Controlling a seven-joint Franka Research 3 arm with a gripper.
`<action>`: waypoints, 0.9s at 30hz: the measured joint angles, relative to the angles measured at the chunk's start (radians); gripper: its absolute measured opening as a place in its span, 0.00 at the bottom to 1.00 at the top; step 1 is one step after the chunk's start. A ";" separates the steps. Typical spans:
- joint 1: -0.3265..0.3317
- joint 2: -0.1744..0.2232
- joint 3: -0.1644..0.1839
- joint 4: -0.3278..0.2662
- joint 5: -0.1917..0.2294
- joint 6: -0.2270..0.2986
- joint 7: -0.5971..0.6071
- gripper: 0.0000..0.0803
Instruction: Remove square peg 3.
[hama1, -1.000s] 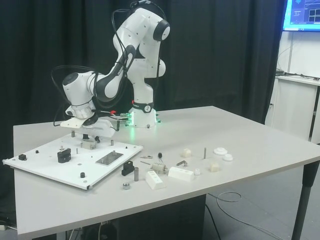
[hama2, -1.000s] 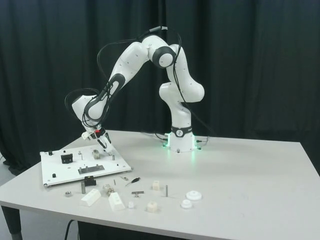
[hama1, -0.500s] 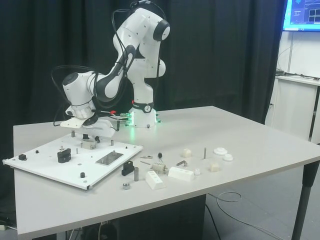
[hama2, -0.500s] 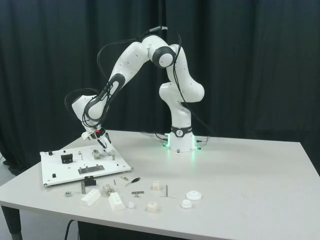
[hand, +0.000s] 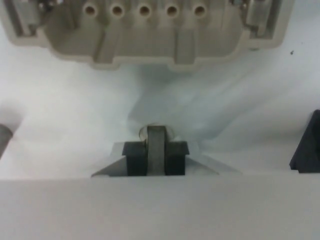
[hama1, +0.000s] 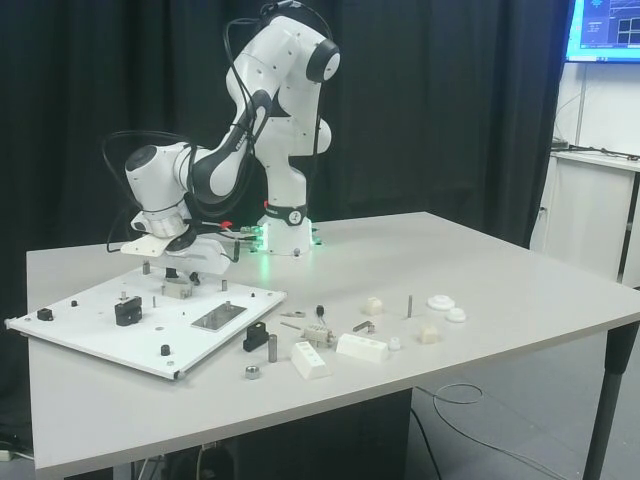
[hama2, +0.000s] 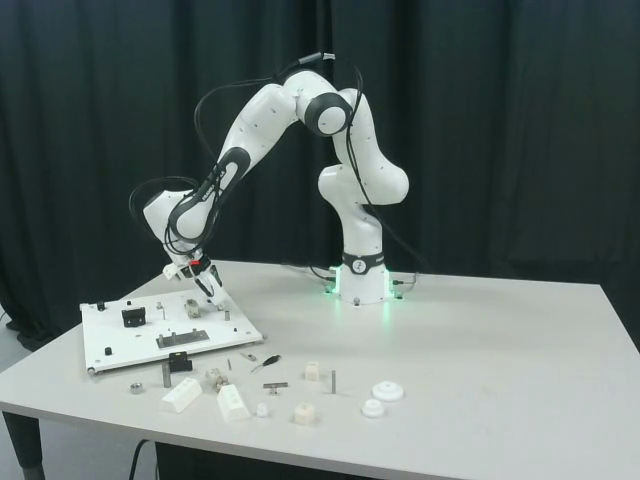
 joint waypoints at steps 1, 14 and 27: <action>0.000 0.000 0.000 0.000 0.000 0.000 0.000 0.09; 0.000 0.002 0.002 0.002 -0.006 -0.001 -0.010 0.09; 0.000 0.004 0.007 0.007 -0.019 -0.003 -0.011 0.09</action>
